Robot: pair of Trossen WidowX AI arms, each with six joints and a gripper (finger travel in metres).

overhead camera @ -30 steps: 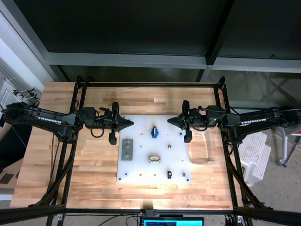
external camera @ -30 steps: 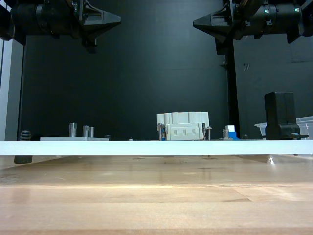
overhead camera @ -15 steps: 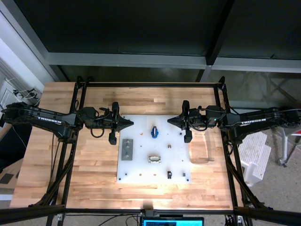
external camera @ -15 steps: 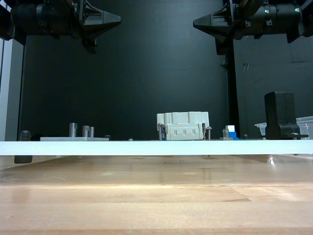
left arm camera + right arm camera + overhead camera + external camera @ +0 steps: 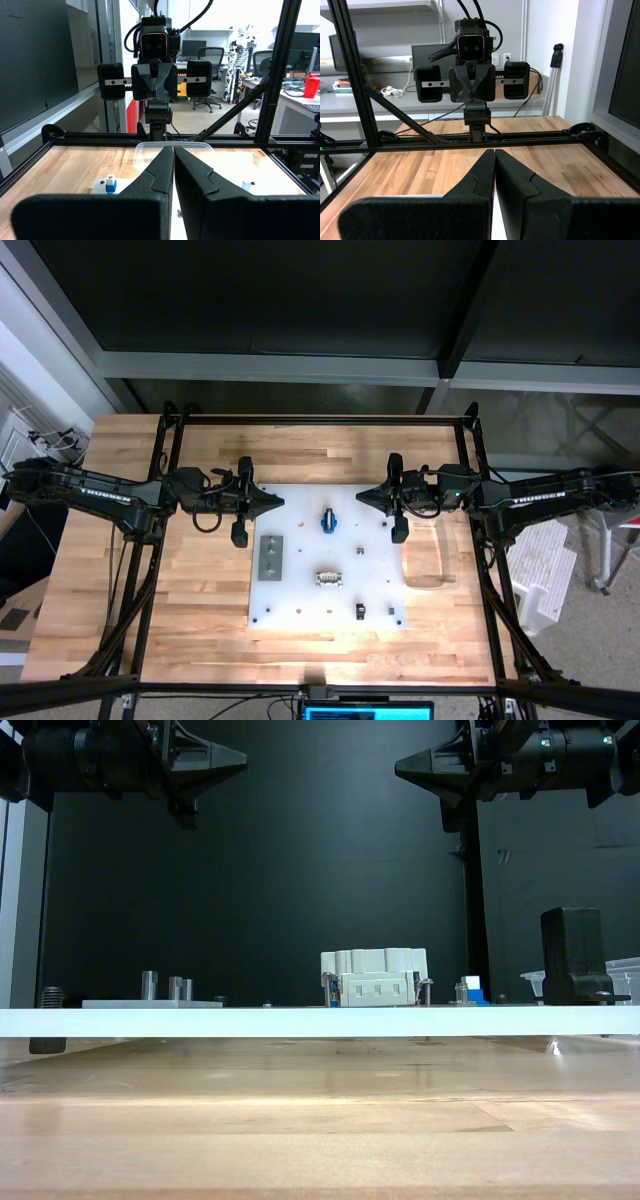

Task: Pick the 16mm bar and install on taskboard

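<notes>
The white taskboard (image 5: 300, 602) lies flat in the middle of the table, seen edge-on in the low view (image 5: 300, 1022). I cannot make out the 16mm bar in any view. My left gripper (image 5: 280, 502) hangs high over the board's left back corner, shut with nothing in it; its fingers meet in the left wrist view (image 5: 173, 148). My right gripper (image 5: 360, 496) hangs at the same height over the board's right back part, also shut and empty (image 5: 495, 151). The two tips point at each other across the board.
On the board stand a grey block (image 5: 270, 557) with pegs, a blue part (image 5: 329, 521), a pale connector (image 5: 328, 581) and a black part (image 5: 361, 612). A clear tray (image 5: 432, 558) lies off the board's right edge. A black frame surrounds the table.
</notes>
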